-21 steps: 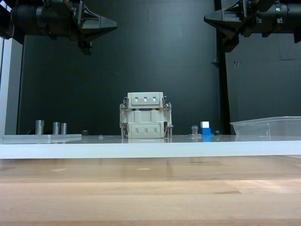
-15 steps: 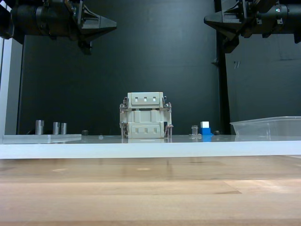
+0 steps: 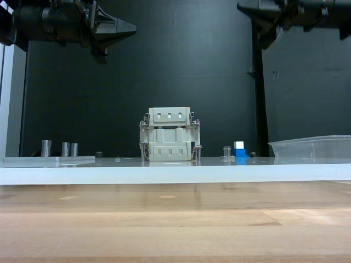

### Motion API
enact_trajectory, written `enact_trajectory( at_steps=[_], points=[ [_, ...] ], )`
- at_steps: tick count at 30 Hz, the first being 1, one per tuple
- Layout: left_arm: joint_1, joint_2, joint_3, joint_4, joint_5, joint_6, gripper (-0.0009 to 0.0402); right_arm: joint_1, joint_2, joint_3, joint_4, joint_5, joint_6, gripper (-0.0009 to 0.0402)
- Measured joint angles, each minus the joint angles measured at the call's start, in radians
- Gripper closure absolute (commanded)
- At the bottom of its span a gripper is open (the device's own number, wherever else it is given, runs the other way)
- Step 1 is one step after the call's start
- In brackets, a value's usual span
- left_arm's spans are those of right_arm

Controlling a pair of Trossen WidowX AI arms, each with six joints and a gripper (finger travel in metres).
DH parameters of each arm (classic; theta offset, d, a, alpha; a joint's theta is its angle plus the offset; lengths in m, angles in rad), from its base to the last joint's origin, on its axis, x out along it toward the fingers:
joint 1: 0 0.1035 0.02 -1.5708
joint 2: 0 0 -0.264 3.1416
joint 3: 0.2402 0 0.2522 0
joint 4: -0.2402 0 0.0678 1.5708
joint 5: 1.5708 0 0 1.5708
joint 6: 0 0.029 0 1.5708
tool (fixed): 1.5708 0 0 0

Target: Remove the HAN10-E connector and place it in the container

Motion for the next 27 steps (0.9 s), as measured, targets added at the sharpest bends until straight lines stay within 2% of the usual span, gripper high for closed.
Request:
enact_trajectory(
  at_steps=[4, 7, 10, 16, 27],
  points=[
    [0.000, 0.000, 0.000, 0.000, 0.000, 0.000, 0.0393, 0.002, 0.027, 0.105, -0.146, -0.002, 0.000, 0.0393],
    [0.000, 0.000, 0.000, 0.000, 0.000, 0.000, 0.0393, 0.002, 0.070, 0.196, -0.283, -0.024, 0.000, 0.0393],
    [0.000, 0.000, 0.000, 0.000, 0.000, 0.000, 0.0393, 0.004, 0.128, 0.299, -0.445, -0.028, 0.000, 0.0393],
    [0.000, 0.000, 0.000, 0.000, 0.000, 0.000, 0.0393, 0.013, 0.288, 0.533, -0.746, -0.051, 0.000, 0.0393],
    [0.000, 0.000, 0.000, 0.000, 0.000, 0.000, 0.0393, 0.099, 0.588, 0.924, -1.142, -0.044, -0.006, 0.0393]
  ],
)
